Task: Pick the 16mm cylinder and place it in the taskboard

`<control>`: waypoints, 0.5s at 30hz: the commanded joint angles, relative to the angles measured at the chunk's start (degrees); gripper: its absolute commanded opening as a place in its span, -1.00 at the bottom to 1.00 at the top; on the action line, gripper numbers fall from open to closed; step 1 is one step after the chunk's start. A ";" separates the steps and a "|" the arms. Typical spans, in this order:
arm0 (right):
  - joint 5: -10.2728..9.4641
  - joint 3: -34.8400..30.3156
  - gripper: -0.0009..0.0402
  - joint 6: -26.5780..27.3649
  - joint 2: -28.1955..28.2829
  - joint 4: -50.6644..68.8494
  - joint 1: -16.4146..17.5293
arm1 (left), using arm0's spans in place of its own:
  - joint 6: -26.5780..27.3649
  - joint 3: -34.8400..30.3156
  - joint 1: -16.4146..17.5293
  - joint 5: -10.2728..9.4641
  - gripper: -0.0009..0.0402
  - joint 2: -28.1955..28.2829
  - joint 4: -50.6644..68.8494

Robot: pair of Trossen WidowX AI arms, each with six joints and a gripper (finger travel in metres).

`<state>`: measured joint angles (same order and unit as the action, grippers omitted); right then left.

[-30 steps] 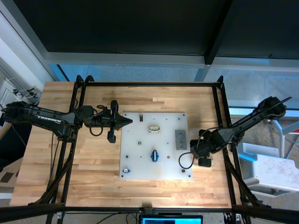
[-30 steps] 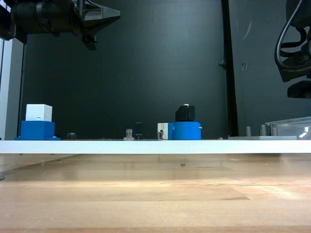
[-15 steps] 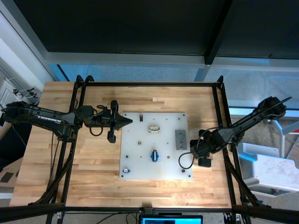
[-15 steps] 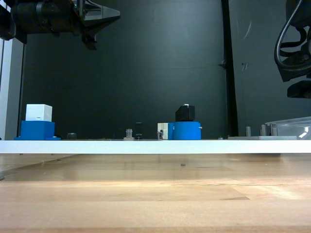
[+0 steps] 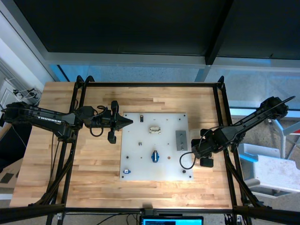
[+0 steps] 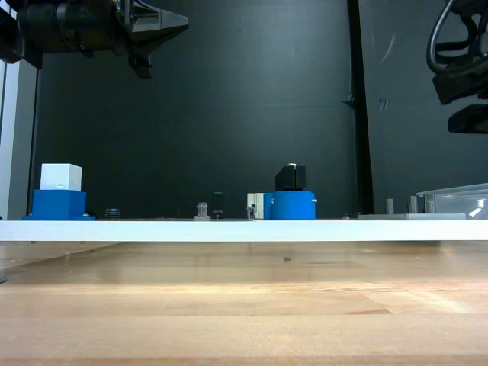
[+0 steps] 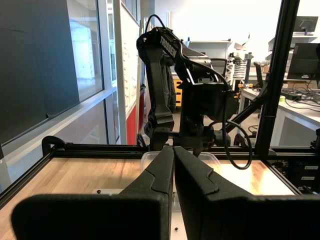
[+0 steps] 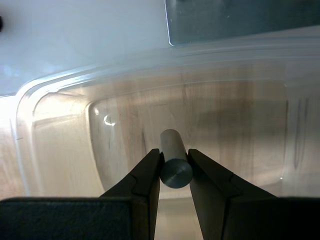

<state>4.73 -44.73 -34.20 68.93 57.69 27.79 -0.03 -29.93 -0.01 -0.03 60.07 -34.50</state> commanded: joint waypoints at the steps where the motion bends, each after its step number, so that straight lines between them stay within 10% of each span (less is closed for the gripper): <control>1: 0.02 -1.29 -0.82 0.00 -0.42 1.77 0.00 | -0.02 -0.02 0.00 0.02 -0.96 0.02 -0.02; 15: 0.07 -10.10 -0.83 0.02 -0.70 10.10 0.00 | 0.00 -0.02 0.02 0.02 -0.96 0.02 -0.02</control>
<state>4.75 -54.17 -34.17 68.20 67.31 27.79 -0.03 -29.95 -0.01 -0.03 60.07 -34.52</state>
